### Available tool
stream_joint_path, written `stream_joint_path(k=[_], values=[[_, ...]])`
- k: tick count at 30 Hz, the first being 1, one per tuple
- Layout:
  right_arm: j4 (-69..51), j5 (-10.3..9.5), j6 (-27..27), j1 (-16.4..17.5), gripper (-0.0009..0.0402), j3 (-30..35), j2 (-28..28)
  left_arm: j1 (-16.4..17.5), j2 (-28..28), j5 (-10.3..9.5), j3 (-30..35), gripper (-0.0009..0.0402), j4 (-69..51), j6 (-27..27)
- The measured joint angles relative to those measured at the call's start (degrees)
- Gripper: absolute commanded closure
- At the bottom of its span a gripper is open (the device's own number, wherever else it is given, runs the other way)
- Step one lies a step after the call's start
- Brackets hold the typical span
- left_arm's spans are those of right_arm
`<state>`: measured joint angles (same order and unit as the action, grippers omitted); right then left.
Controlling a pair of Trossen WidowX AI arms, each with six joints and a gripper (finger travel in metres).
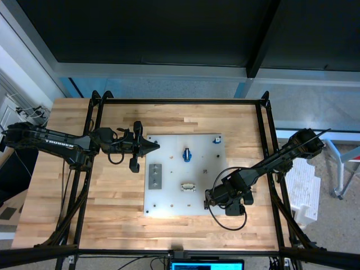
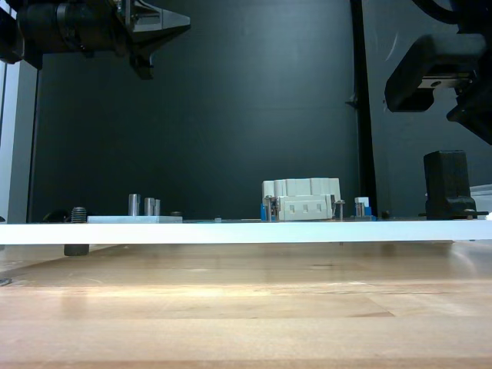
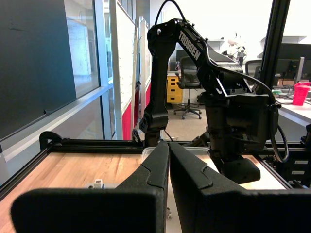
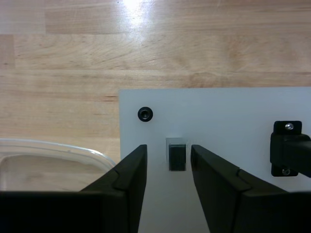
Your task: Pick the 16mm bar and install on taskboard
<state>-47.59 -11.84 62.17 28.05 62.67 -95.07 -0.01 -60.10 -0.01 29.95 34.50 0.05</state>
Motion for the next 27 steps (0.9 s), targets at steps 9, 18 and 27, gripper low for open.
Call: stream_joint_path(k=[9, 18, 27], values=[[-1.73, 2.08, 0.04, -0.04, 0.0244, 1.38, 1.75, 0.00, 0.00, 0.00, -0.02, 0.0393, 0.02, 0.02], [-6.29, 5.33, -0.15, -0.04, 0.0248, 4.48, 3.72, 0.00, 0.00, -0.02, 0.00, 0.0393, 0.02, 0.00], [-7.23, 5.84, -0.92, -0.07, 0.0249, 5.38, 4.37, 0.00, 0.00, -0.02, -0.02, 0.0393, 0.02, 0.00]])
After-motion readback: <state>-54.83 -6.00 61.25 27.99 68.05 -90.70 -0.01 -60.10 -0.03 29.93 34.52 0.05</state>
